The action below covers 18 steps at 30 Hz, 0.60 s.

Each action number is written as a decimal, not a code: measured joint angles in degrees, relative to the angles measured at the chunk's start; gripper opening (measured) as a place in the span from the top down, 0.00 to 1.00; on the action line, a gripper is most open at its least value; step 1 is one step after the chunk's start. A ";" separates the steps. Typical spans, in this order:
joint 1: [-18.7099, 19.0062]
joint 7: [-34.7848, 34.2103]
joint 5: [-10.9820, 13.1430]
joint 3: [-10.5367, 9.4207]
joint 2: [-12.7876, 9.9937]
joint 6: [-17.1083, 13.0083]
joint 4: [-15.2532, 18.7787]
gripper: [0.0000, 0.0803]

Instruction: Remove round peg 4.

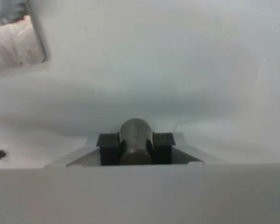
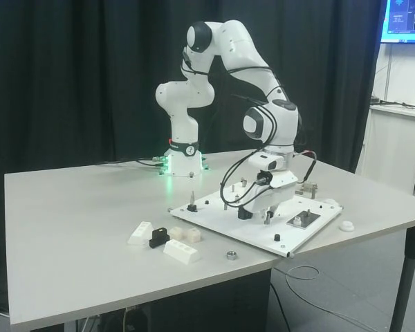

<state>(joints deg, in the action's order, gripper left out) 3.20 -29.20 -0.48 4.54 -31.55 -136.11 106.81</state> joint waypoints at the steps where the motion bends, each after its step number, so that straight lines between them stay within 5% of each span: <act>1: 0.00 0.00 0.11 0.04 0.17 0.55 -0.19 0.82; 18: 0.02 0.00 0.23 0.22 3.65 8.42 -2.40 0.82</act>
<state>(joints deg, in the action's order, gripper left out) 3.23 -29.20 -0.26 4.77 -27.90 -127.69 104.41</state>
